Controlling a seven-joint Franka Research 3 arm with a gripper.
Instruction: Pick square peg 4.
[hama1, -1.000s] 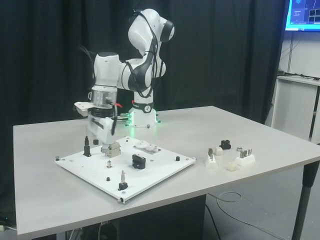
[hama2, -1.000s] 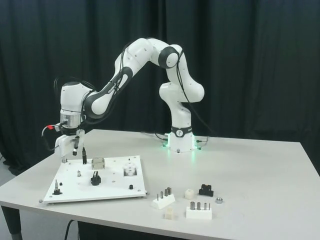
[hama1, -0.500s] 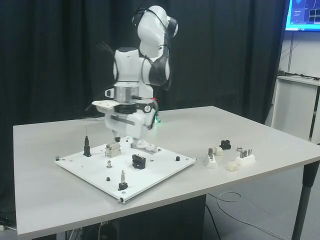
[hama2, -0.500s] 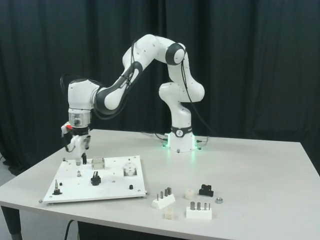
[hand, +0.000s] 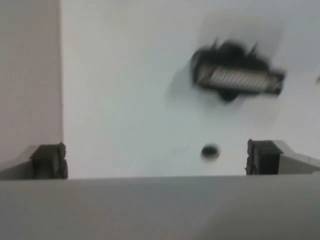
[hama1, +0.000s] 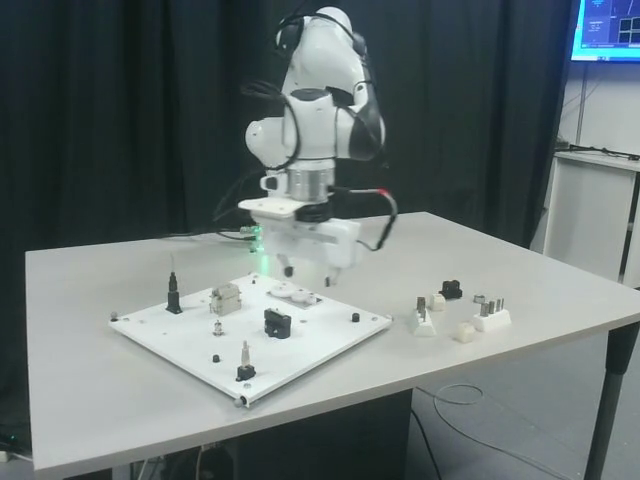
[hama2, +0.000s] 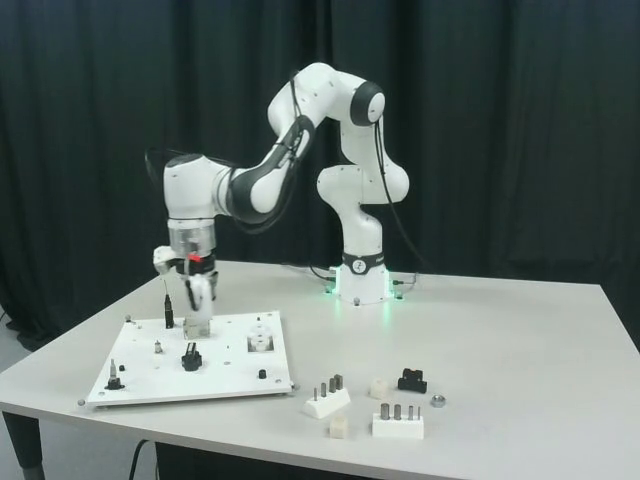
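Note:
My gripper (hama1: 308, 270) hangs open over the white board (hama1: 310, 345), above its far side near the white round parts (hama1: 293, 292). In the wrist view the gripper (hand: 155, 159) has its fingertips (hand: 49, 161) far apart with nothing between them; below lie the board and a black connector (hand: 235, 77). From the second room camera the gripper (hama2: 195, 292) hangs just above a grey block (hama2: 196, 326). The pegs stand in two white holders on the table right of the board: one (hama1: 491, 312) (hama2: 398, 422) with three pegs, the other (hama1: 422, 320) (hama2: 326, 398). Which is square peg 4 I cannot tell.
On the board stand a black post (hama1: 174, 290), a grey block (hama1: 226, 298), a black connector (hama1: 275, 322) and a small peg on a black foot (hama1: 245, 368). Near the holders lie a black part (hama1: 450, 289), a white block (hama1: 464, 331) and a nut (hama2: 437, 401).
The arm has swung from the board's left end, by the black post, across the board toward the side where the peg holders stand. The gripper holds nothing.

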